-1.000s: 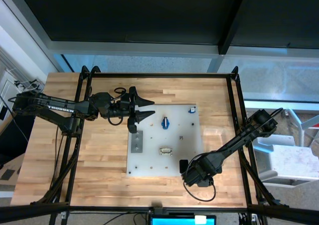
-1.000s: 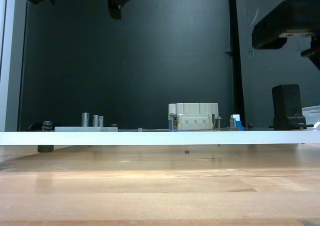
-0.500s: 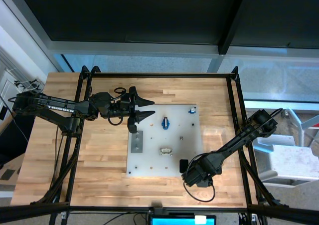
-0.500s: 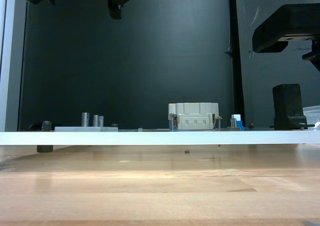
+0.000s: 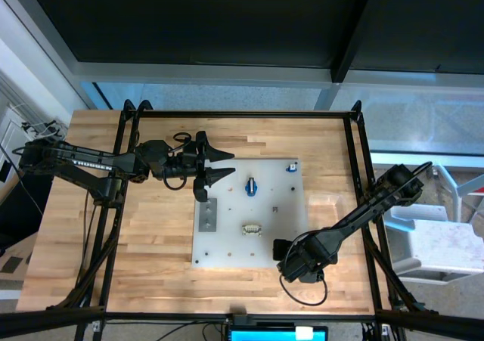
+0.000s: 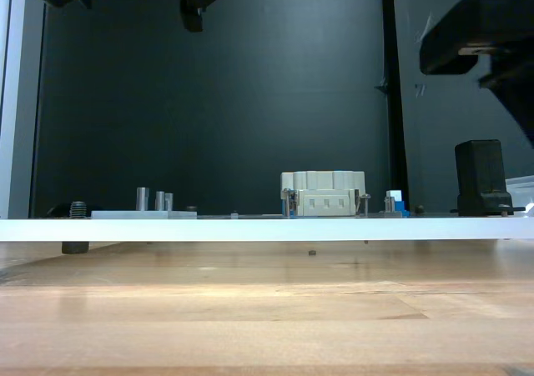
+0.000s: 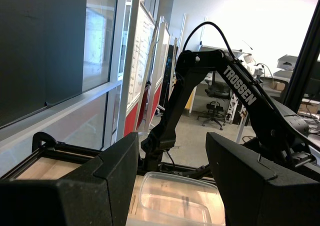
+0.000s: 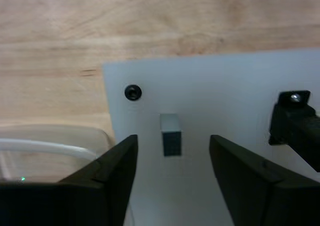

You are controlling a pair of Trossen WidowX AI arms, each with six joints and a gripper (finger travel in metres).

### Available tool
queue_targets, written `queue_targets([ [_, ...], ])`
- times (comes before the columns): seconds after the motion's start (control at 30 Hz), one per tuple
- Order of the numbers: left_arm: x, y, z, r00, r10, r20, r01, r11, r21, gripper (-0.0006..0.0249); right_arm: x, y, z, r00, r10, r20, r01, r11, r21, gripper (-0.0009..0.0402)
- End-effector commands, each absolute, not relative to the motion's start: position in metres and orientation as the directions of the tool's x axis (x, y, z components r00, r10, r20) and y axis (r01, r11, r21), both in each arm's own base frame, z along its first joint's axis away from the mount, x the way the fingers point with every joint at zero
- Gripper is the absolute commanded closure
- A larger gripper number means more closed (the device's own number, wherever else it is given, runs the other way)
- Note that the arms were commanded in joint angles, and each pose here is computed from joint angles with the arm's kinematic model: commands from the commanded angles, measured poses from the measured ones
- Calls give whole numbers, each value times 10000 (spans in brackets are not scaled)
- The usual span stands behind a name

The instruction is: Pick the 16mm bar and place in it's hole on the taskboard

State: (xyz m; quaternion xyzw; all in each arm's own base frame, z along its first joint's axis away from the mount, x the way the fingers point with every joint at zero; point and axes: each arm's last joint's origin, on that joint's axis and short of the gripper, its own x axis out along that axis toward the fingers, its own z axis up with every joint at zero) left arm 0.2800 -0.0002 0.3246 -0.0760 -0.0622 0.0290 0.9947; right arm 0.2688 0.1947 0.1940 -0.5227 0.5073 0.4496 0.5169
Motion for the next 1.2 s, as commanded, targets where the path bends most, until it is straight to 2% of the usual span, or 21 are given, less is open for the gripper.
queue_targets([
  [0.03,2800,-2,3247,9905,668,1201,-477,9868,-1548,59,2678,1933,2014,875,-790,-9930,-9943,533,-919,150],
  [0.2,2800,-2,3247,9905,668,1201,-477,9868,-1548,59,2649,1912,2191,833,-821,-9931,-9947,530,-878,133],
  [0.6,2800,-2,3247,9905,668,1201,-477,9868,-1548,59,2627,1892,2581,786,-818,-9935,-9950,545,-832,134],
  [1.2,2800,-1,3247,9905,671,1201,-481,9868,-1548,59,2627,1886,2604,801,-803,-9935,-9948,561,-847,134],
])
